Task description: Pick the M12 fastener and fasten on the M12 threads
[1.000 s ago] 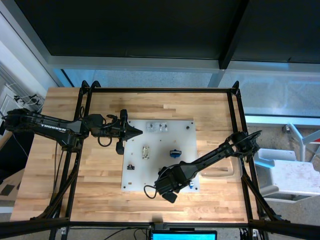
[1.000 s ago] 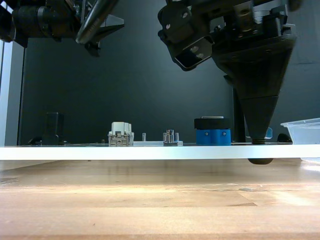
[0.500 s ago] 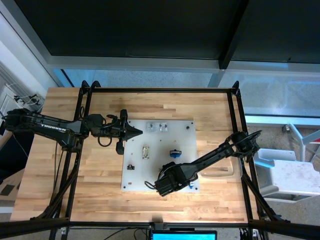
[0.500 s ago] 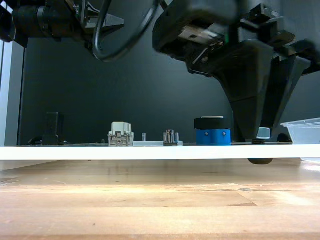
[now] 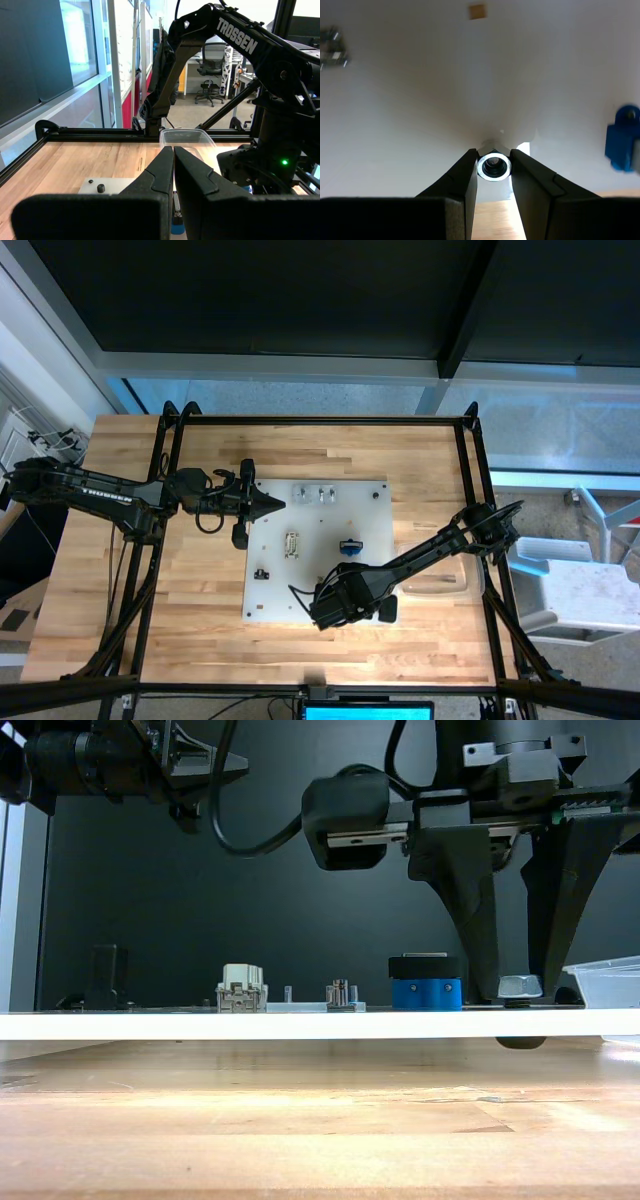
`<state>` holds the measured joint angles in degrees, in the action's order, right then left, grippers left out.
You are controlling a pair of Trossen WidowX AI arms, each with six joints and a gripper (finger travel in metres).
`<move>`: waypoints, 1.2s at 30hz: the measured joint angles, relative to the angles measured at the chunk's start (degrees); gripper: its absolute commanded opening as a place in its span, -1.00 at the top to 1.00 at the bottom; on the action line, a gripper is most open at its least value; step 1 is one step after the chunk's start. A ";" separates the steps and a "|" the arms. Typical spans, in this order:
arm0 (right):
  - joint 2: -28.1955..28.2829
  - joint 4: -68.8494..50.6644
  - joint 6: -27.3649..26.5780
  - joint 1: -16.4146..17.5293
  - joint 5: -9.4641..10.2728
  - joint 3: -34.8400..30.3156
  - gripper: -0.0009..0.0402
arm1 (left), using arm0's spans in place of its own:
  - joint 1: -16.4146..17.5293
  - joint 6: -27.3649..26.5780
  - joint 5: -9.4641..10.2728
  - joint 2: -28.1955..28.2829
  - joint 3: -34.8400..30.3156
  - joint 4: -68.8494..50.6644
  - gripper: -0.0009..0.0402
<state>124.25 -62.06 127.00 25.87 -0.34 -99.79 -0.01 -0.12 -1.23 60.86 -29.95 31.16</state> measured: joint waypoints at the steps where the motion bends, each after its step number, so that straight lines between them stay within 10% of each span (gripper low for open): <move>1: 0.00 -0.02 2.56 0.00 -0.02 0.00 0.84 | 0.00 0.02 0.00 0.00 0.00 0.00 0.96; 17: 0.00 -0.04 47.23 0.02 -0.11 0.02 0.84 | 0.00 0.02 0.00 0.00 0.02 0.02 0.96; 36: 0.00 -0.04 52.70 0.15 -0.15 0.04 0.84 | 0.00 0.02 -0.02 0.00 0.02 0.02 0.96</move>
<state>124.25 -62.11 179.70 26.02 -0.49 -99.74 -0.01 -0.10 -1.26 60.86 -29.93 31.18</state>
